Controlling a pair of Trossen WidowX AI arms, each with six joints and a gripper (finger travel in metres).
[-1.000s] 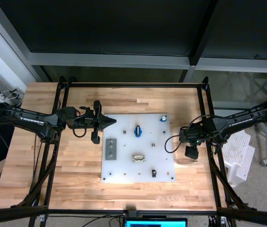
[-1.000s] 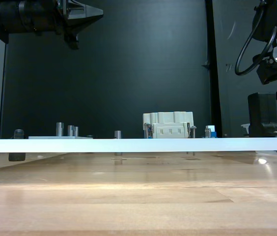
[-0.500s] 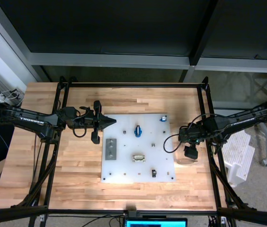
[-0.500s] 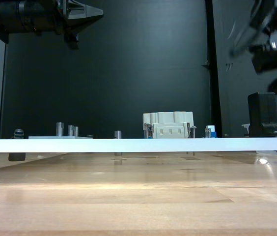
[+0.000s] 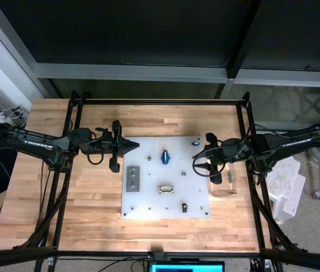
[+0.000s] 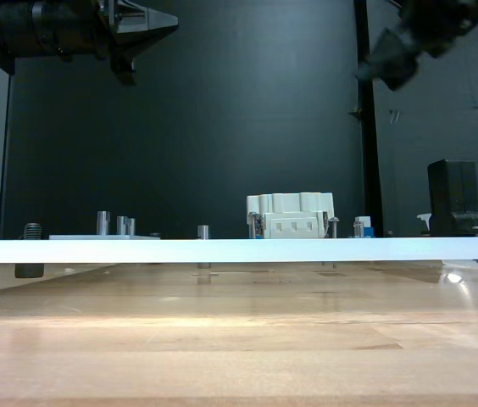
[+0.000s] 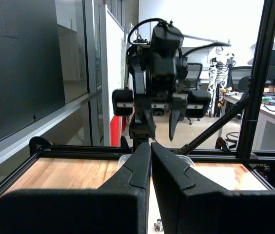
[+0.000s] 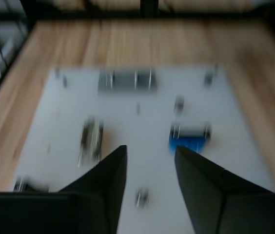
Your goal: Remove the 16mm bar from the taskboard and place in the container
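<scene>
Right gripper has moved. A second ago it hung nose-down over the container, at the right of the high view. Now it is raised and swung in over the right edge of the board, and shows at upper right in the low view. Its own camera gives a smeared look across the board, so I judge it is mid-swing.

Its jaws stand apart with nothing between them. That fits a drop already made.

Bar: a short dark piece lies inside the container, apart from the gripper. I take this to be the bar, though it is small in the high view and I cannot confirm it from the other cameras.

The container sits just beside the board's right edge. I read that as keeping the carry short and on the right gripper's side.

Left gripper is parked high over the board's upper-left corner, left of centre in the high view. Its jaws are pressed together and empty, and it is well clear of the work.

My call is that the placement looks done and only the retreat is left.
</scene>
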